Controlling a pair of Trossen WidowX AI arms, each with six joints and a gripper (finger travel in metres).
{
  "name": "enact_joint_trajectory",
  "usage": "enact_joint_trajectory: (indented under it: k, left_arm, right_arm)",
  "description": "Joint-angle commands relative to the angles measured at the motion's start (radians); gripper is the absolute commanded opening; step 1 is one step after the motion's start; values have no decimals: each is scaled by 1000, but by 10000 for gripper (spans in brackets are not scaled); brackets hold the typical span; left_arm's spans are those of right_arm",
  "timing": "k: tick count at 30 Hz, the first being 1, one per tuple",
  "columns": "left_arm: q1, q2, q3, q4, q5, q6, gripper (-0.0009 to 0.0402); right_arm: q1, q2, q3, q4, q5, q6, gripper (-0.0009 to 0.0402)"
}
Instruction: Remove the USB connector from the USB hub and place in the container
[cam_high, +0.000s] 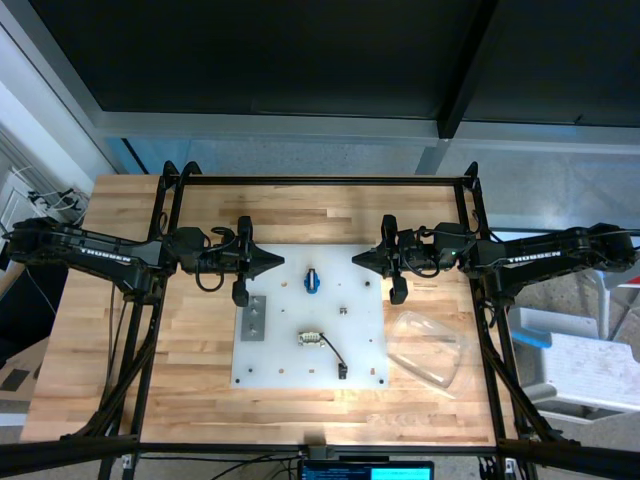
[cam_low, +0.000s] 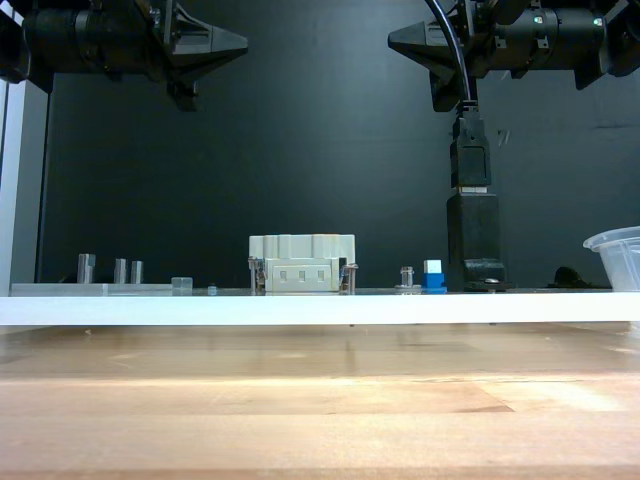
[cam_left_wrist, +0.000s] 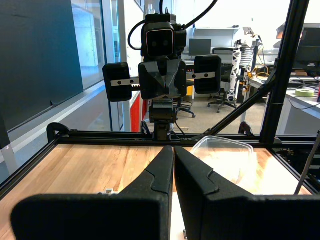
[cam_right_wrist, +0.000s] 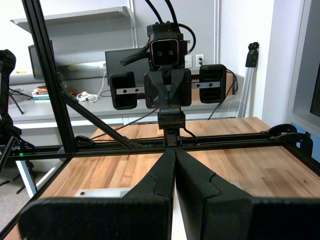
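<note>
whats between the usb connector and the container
Only bare white board, in the high view. The left gripper and right gripper hover shut above the board's far side.

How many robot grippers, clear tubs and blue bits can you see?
Grippers: 2 (left gripper, shut, above the far left of the white board; right gripper, shut, above its far right)
Clear container: 1
Blue piece: 1
Total: 4
</note>
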Motion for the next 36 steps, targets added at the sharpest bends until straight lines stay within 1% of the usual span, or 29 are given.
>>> enact_joint_trajectory:
  k: [1,13,15,17,20,23,27,28,29,31,33,35,36]
  left_arm:
    - [0,0,0,0,0,0,1]
    - [0,1,0,0,0,0,1]
    - [0,1,0,0,0,0,1]
    - [0,1,0,0,0,0,1]
    - [0,0,0,0,0,0,1]
    - [0,1,0,0,0,0,1]
    - [0,0,0,0,0,0,1]
    - [0,1,0,0,0,0,1]
    - [0,0,0,0,0,0,1]
    - [0,1,0,0,0,0,1]
    - [0,1,0,0,0,0,1]
    - [0,0,0,0,0,0,1]
    - [0,1,0,0,0,0,1]
  right_arm:
    - [0,0,0,0,0,0,0]
    - [0,0,0,0,-1,5,0]
    - [0,-2,6,0,-1,46,0]
    - [1,-3,25,-34,-1,51,0]
    - [3,-9,85,-176,0,51,0]
    - [8,-9,167,-366,1,49,0]
    - [29,2,272,-612,2,51,0]
    - [38,9,298,-671,14,51,0]
    - [50,18,325,-731,34,47,0]
    - [77,33,372,-831,37,32,0]
    - [105,51,416,-913,54,28,0]
    - [138,67,453,-975,61,29,0]
    - [153,73,470,-1007,75,31,0]
